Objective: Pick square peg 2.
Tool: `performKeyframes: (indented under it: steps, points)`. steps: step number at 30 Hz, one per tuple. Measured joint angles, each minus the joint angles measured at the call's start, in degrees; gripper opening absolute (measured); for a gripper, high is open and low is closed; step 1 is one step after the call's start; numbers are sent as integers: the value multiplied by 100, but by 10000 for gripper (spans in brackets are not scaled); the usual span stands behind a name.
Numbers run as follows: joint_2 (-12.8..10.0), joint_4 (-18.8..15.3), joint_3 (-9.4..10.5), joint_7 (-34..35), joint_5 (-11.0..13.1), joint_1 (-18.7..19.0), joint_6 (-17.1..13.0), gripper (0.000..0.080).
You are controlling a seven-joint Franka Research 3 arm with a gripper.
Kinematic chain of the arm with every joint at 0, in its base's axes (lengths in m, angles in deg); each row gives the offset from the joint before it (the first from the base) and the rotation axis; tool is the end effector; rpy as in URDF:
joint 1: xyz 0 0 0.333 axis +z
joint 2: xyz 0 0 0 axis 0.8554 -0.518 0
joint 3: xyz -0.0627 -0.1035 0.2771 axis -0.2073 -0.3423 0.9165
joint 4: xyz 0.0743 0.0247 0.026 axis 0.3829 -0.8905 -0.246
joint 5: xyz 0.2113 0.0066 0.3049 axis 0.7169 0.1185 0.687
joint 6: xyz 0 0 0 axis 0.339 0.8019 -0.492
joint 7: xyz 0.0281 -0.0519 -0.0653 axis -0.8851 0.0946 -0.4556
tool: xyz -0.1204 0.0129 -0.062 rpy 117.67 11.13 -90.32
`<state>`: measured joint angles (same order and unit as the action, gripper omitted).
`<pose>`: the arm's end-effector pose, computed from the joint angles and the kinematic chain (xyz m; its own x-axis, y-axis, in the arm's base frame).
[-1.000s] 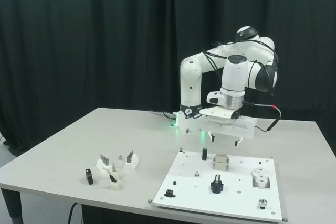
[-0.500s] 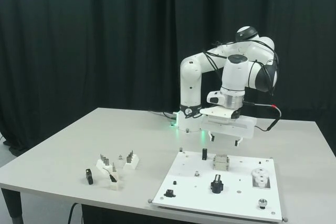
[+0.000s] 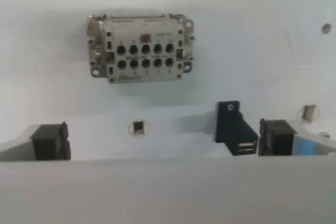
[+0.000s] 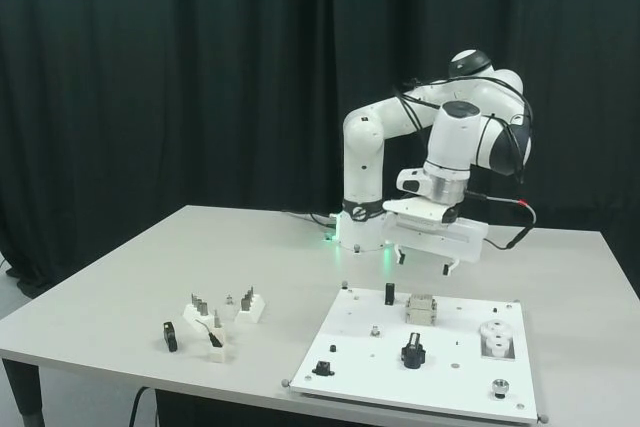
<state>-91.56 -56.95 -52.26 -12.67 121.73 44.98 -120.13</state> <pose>0.4576 0.2271 0.2692 0.7169 -0.6928 0.0781 -0.6936 -0.6975 0.1801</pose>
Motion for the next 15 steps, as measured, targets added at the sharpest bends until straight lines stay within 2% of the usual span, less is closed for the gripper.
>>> performKeyframes:
  steps: [11, 15]
  points:
    - [-1, -36, -103, -19, -302, 25, -16, 800]
    - [-1, -119, -122, -111, -487, -1, -109, 800]
